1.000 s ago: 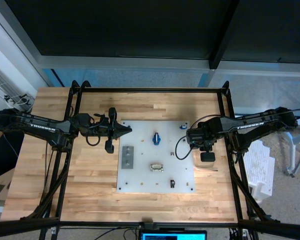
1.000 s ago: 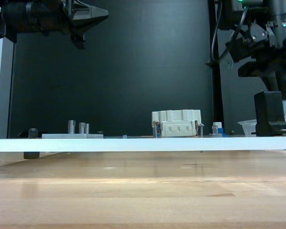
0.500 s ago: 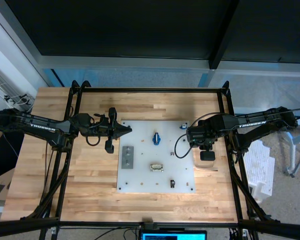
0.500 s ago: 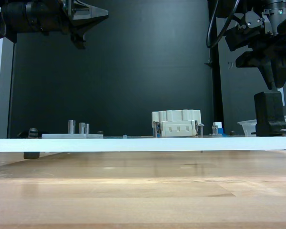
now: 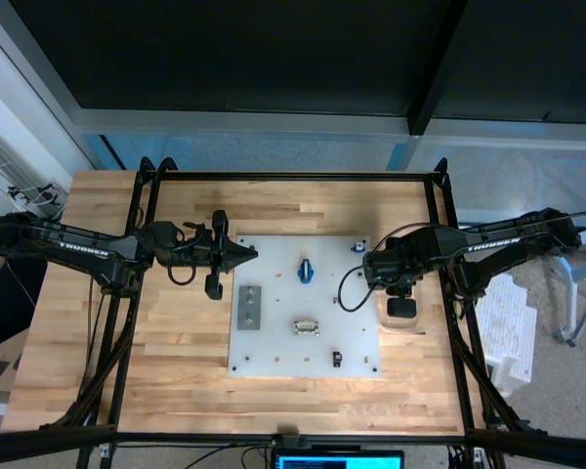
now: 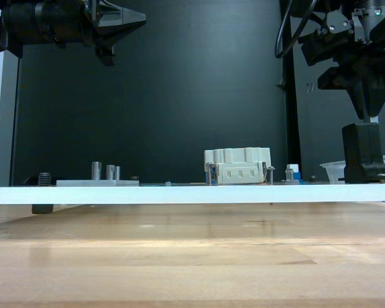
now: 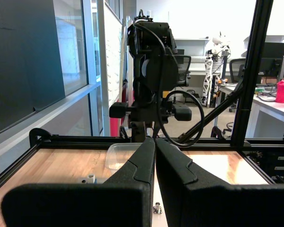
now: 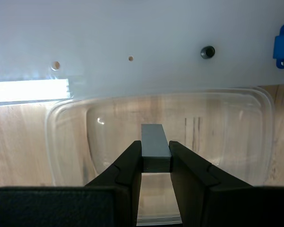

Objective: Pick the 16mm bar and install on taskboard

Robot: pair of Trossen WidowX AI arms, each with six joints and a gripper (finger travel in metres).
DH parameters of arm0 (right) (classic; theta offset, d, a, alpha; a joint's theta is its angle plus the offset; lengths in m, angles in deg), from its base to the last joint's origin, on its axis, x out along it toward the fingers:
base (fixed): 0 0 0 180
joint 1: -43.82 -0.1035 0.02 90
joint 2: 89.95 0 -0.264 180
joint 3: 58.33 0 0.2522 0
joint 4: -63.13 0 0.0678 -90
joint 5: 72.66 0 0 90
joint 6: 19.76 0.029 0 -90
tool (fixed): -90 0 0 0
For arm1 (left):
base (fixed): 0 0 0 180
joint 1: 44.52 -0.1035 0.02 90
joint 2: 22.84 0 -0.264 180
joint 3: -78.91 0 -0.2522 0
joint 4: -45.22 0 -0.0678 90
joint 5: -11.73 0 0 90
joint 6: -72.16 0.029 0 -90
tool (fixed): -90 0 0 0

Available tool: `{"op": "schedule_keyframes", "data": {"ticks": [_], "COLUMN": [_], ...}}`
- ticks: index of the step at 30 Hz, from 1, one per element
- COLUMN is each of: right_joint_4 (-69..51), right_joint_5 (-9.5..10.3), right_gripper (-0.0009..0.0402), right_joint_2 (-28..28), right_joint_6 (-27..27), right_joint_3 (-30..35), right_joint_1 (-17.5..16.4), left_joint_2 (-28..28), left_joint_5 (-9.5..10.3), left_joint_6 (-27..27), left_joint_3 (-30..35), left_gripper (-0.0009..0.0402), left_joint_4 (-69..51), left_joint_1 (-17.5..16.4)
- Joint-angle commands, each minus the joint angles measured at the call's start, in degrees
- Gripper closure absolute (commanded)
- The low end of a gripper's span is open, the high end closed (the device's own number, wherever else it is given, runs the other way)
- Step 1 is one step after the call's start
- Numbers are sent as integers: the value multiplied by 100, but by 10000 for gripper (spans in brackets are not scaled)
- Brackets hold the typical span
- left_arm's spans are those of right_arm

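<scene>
Right tool (image 6: 371,117) hangs nose-down off the right edge of the taskboard (image 5: 273,354), fingers pinched shut on the 16mm bar (image 8: 155,142). The bar is up in the air over the clear tray (image 8: 66,142), which sits on the desk (image 5: 156,371) just beside the board. Bar looks to lie along the fingers, long axis pointing down (a short pale stub shows under the tips in the low view; hard to be sure of more). Key relation: from the held bar the board lies inward, toward the left arm, its edge just past the tray's rim. The grey block (image 5: 248,308) with its holes, my guess for the seat, is on the board's opposite side, well apart from the right tool and nearer the left one. So the carry likely runs sideways across most of the board, high enough to pass the parts standing on it, then straight down with the bar upright. Left tool (image 7: 155,142) is parked high over the board's far left corner, fingers closed tip to tip, holding nothing.
</scene>
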Motion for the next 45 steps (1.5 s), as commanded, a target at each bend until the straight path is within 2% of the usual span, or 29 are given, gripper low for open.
{"op": "schedule_keyframes", "data": {"ticks": [1, 15, 20, 45], "right_joint_4": [13, 83, 122, 378], "right_joint_5": [-4, -31, -170, -101], "right_gripper": [391, 391, 391, 391], "right_joint_2": [114, 621, 761, 1847], "right_joint_6": [125, 763, 927, 2002], "right_joint_3": [122, 435, 544, 1316], "right_joint_1": [-155, -796, -1088, -2155], "left_joint_2": [0, 0, 0, 0], "left_joint_5": [0, 0, 0, 0], "left_joint_6": [2, 2, 2, 2], "left_joint_3": [2, 2, 2, 2], "left_gripper": [393, 393, 393, 393], "left_joint_4": [2, 2, 2, 2], "left_joint_1": [-2, 0, -2, -2]}}
